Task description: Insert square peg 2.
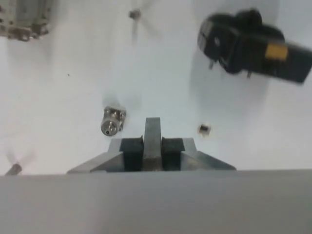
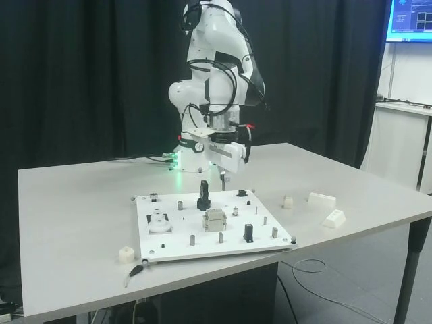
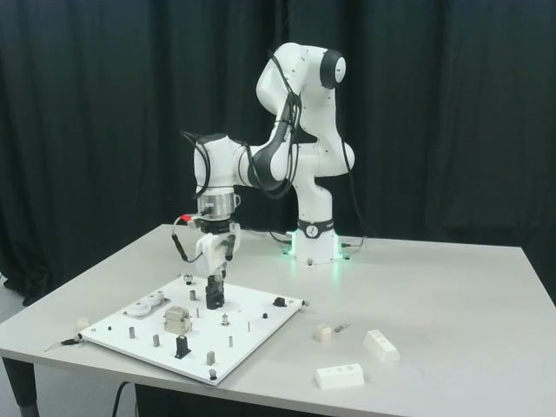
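Note:
A grey square peg (image 1: 152,139) stands upright between my fingers, and my gripper (image 1: 152,148) is shut on it. The black pads (image 1: 130,148) press its two sides. The gripper (image 2: 202,201) hangs over the back middle of the white board (image 2: 169,251), just above its surface. From the other side the gripper (image 3: 214,302) points straight down at the board (image 3: 252,343). The hole under the peg is hidden by the peg and fingers.
On the board below lie a metal round socket (image 1: 112,122), a black connector (image 1: 253,44) and a small nut (image 1: 204,129). A grey block (image 2: 214,219), white discs (image 2: 159,223) and several short pins also stand on it. White blocks (image 2: 322,199) lie beside the board.

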You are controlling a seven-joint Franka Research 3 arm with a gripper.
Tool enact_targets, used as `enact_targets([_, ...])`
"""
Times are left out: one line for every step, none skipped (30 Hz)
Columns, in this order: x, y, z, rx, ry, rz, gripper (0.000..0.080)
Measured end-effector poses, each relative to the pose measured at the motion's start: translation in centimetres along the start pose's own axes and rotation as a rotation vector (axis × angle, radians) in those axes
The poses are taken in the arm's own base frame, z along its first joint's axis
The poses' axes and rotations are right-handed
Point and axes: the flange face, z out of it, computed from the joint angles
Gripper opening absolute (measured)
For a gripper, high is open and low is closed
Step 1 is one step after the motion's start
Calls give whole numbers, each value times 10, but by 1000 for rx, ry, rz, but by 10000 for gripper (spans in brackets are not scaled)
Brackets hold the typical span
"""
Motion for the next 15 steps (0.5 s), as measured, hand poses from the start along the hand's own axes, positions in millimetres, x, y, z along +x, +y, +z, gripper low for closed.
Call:
enact_targets([-1, 1, 1, -5, -2, 19, 75])
enact_targets([-2, 2, 3, -10, -3, 39, 75])
enact_targets([-3, 3, 4, -14, -4, 56, 75])
enact_targets([-4, 4, 6, -18, -4, 71, 75])
enact_targets([-5, 6, 7, -22, -3, 87, 75])
enact_targets([-6, 7, 9, -26, -2, 101, 75])
enact_targets([-7, 9, 10, -29, 0, 115, 75])
enact_targets([-9, 10, 12, -32, 1, 128, 75])
enact_targets([-10, 12, 13, -35, 3, 141, 75])
enact_targets([-10, 13, 15, -37, 6, 152, 75])
enact_targets([-11, 15, 16, -40, 9, 164, 75])
enact_targets([-12, 17, 18, -42, 12, 173, 75])
enact_targets([-12, 18, 20, -44, 16, 184, 75])
enact_targets([-12, 19, 21, -46, 19, 196, 75])
enact_targets([-12, 20, 23, -48, 23, 210, 75])
